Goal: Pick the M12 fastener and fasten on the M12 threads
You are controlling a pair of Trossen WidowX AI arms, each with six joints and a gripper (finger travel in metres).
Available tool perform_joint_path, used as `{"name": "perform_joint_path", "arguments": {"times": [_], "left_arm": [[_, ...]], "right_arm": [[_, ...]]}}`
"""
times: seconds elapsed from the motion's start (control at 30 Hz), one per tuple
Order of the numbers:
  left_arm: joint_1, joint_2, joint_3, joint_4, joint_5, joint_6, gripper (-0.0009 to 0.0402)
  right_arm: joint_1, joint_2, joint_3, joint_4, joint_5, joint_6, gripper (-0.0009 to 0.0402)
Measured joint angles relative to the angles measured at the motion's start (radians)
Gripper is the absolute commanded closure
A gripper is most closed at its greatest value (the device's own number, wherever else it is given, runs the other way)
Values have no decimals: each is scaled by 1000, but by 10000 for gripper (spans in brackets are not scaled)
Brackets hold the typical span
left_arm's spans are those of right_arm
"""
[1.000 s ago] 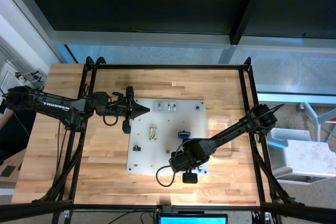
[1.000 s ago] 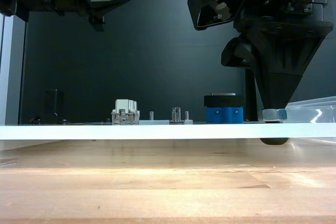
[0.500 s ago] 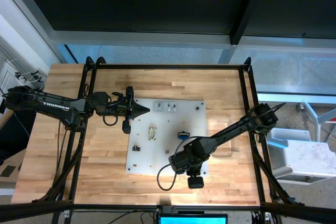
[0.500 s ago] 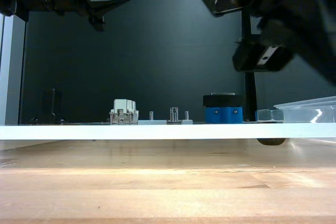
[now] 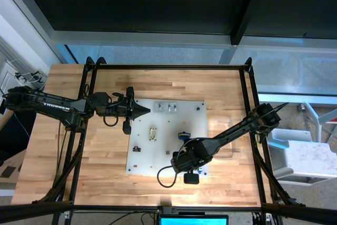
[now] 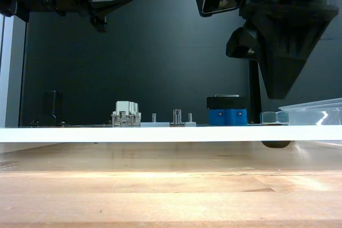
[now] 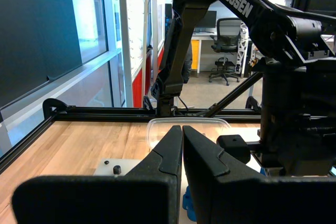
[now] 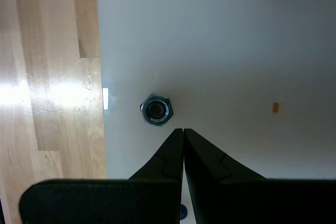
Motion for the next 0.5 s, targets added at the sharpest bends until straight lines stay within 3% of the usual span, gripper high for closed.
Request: {"name": "perform_joint_path", "arguments": {"times": [0.4, 0.5], "left_arm": [[0, 0, 0, 0, 0, 0, 393], [0, 0, 0, 0, 0, 0, 393]], "right_arm": [[0, 32, 0, 19, -1, 14, 393], [-1, 32, 0, 25, -56, 15, 393]]}}
